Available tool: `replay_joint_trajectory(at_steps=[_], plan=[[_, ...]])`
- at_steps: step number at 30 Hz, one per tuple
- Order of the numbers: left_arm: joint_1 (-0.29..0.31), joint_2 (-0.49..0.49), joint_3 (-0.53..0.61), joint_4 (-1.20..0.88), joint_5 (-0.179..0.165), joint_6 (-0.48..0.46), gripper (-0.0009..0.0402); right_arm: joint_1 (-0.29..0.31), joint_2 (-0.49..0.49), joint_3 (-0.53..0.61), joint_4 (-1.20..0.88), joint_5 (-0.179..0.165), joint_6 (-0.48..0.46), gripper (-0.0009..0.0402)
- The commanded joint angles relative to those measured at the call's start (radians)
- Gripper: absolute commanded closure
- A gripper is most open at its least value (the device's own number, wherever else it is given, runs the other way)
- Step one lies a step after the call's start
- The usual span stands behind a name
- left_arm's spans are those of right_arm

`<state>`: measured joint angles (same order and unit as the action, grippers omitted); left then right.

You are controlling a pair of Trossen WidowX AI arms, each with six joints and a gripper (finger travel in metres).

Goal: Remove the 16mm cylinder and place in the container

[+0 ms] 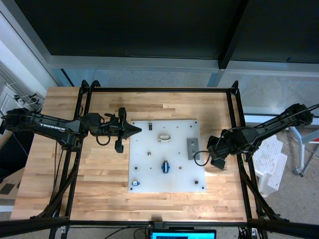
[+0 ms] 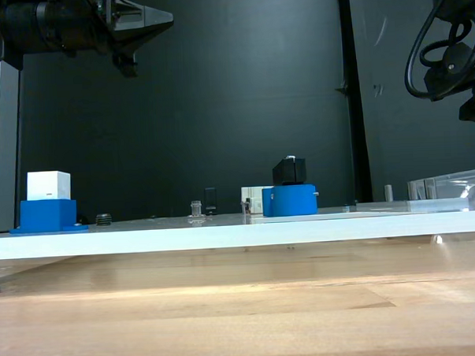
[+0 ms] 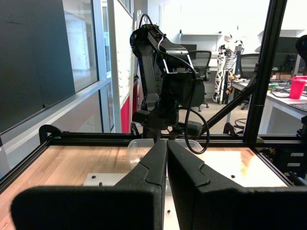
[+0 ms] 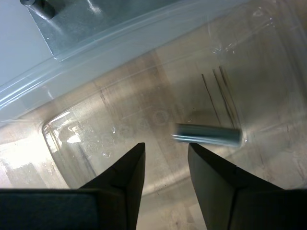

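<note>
The right gripper (image 4: pixel 165 144) hangs over the clear tub (image 4: pixel 120 100), which sits at about 3 o'clock of the white board (image 1: pixel 149 149), just off its right edge and beside the grey metal block (image 1: pixel 193 148). Its two fingers stand partly apart with a plain gap between them and have hold of nothing. The small grey peg (image 4: pixel 207 134) lies on its side on the floor of the tub, just ahead of the fingertips and clear of both; it looks a little smeared, so its exact resting spot cannot be told. Through the tub's wall the grey block shows close by, with another small peg (image 4: pixel 38 7) standing in it. The left gripper (image 3: pixel 167 143) is well apart from all this, held high over the board's edge at about 10 o'clock and pointing across toward the right arm; its fingers are pressed together and carry nothing. A blue knob (image 1: pixel 165 166) stands near the middle of the board, and a small blue and white piece (image 1: pixel 134 183) sits at about 7 o'clock, near the corner. The board rests on the wooden table (image 1: pixel 99 199).
</note>
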<state>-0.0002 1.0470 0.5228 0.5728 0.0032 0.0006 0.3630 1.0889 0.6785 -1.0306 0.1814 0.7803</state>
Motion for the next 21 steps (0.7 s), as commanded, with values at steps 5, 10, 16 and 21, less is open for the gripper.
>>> replay_joint_trajectory(at_steps=[5,10,16,21], plan=[[0.000,0.000,0.000,0.000,0.000,0.000,0.0393,0.000,0.001,0.015,0.004,0.000,-0.010,0.0226],[0.000,0.000,0.000,0.000,0.000,0.000,0.0393,-0.003,-0.006,0.053,0.014,0.002,-0.085,0.0220],[0.000,0.000,0.000,0.000,0.000,0.000,0.0393,-0.065,-0.050,0.098,0.129,0.002,-0.247,0.0243],[0.000,0.000,0.000,0.000,0.000,0.000,0.0393,-0.119,-0.068,0.126,0.257,0.002,-0.420,0.0279]])
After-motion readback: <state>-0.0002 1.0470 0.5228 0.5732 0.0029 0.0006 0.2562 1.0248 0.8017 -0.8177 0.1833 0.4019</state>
